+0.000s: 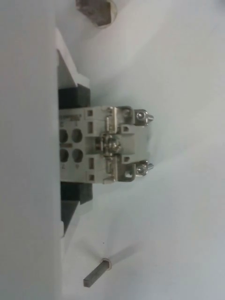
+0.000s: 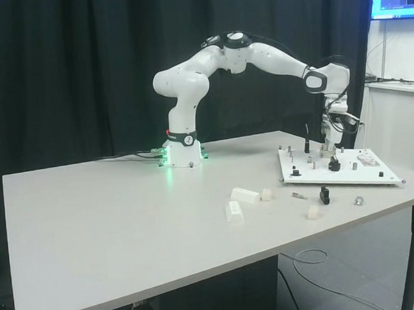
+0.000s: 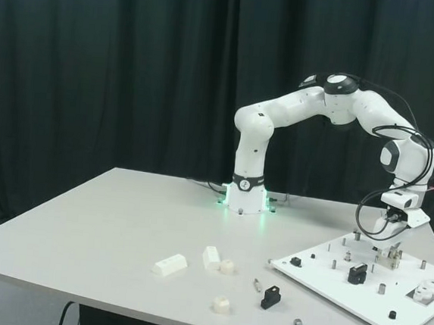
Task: Remove waterproof.
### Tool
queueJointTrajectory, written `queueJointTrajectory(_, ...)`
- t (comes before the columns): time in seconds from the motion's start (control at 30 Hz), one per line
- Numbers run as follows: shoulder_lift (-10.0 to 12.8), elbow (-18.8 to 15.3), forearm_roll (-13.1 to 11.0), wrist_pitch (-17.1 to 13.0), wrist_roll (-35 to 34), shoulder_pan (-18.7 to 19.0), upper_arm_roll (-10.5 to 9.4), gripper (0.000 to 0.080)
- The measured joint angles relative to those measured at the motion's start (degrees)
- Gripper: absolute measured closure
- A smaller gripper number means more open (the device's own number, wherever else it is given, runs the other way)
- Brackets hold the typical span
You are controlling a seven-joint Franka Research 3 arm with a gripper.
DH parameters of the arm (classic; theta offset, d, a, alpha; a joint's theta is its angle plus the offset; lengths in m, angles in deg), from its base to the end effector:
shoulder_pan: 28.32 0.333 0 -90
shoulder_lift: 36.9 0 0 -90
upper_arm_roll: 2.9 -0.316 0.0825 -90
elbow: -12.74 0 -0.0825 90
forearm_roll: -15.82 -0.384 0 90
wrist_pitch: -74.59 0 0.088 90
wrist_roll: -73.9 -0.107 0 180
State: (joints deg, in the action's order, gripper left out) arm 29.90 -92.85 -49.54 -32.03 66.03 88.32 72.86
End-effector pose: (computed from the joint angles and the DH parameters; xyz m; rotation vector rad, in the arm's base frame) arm 0.3521 0.5060 0.2307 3.0385 0.2908 -0.0314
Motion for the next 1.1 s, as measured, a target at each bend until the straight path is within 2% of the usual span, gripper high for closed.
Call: queueJointTrajectory(1.1, -0.7, -0.2, 0.0, 0.1, 0.0, 0.0, 0.26, 0.0488)
